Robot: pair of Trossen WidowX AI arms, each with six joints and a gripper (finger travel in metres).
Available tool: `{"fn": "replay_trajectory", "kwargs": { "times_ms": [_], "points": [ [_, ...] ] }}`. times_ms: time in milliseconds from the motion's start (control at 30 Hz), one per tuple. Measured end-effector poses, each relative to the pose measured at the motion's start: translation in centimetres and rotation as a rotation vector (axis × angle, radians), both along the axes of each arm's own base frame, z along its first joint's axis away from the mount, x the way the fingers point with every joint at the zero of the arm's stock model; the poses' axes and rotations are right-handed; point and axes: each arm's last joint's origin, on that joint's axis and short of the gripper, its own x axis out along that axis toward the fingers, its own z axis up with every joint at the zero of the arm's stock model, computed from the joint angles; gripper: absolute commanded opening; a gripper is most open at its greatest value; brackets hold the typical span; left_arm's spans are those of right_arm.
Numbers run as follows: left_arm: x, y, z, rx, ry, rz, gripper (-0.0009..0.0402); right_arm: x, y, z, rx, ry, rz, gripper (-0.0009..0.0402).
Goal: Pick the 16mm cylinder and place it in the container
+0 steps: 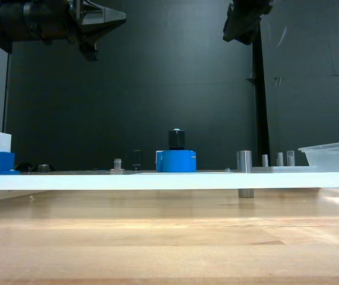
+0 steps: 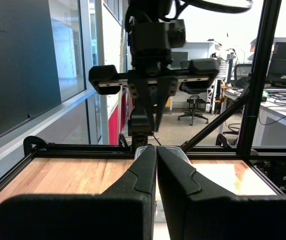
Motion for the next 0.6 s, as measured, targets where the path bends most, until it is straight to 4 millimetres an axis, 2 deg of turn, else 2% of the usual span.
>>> {"fn": "replay_trajectory", "kwargs": {
  "times_ms": [267,600],
  "points": [
    [0.0,0.0,0.0,0.000,-0.001,0.000,0.0000,1.9,1.6,-0.7,-0.017,0.096,0.060,0.0000],
    [0.0,0.0,0.0,0.000,0.000,0.000,0.0000,3.0,3.2,-2.0,-0.038,0.149,0.118,0.0000]
  ]
}}
